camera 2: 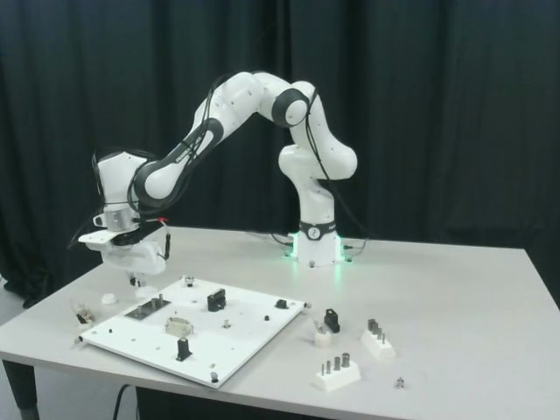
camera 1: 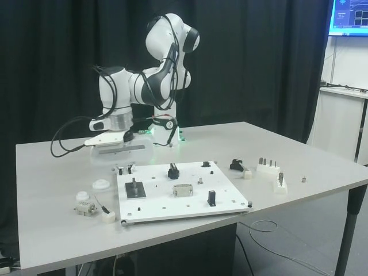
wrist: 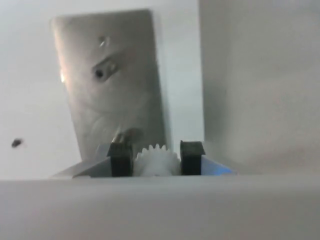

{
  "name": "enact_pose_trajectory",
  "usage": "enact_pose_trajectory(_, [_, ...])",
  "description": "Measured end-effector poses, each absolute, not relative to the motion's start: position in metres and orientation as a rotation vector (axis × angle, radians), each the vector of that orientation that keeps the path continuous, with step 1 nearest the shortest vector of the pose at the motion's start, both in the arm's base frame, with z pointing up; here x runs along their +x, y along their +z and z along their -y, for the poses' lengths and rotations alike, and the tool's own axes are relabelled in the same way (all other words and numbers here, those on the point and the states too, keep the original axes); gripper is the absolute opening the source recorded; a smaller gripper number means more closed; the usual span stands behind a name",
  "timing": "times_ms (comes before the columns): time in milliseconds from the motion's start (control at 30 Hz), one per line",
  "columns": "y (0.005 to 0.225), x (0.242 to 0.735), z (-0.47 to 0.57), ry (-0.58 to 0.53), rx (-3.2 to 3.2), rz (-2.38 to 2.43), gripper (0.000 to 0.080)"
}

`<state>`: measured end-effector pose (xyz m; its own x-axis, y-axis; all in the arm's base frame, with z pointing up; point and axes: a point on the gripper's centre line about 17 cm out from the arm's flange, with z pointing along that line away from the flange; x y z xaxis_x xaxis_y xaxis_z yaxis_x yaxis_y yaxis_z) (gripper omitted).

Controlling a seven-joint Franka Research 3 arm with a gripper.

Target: Insert small gear.

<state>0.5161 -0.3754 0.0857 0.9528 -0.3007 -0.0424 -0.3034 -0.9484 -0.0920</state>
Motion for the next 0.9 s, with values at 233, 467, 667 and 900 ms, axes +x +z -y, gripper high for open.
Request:
enact_pose_trajectory(233, [0.078, 0.507, 0.365, 0.036, -3.025, -0.422, 0.0199])
enact_pose_trajectory(467, [0.066, 0.499, 0.357, 0.010, -3.059, -0.385, 0.0199])
enact_pose_trajectory(667, [0.062, 0.494, 0.351, -0.027, -3.087, -0.363, 0.0199])
enact_pose_trajectory(900, [0.064, 0.489, 0.349, -0.070, -3.109, -0.350, 0.0199])
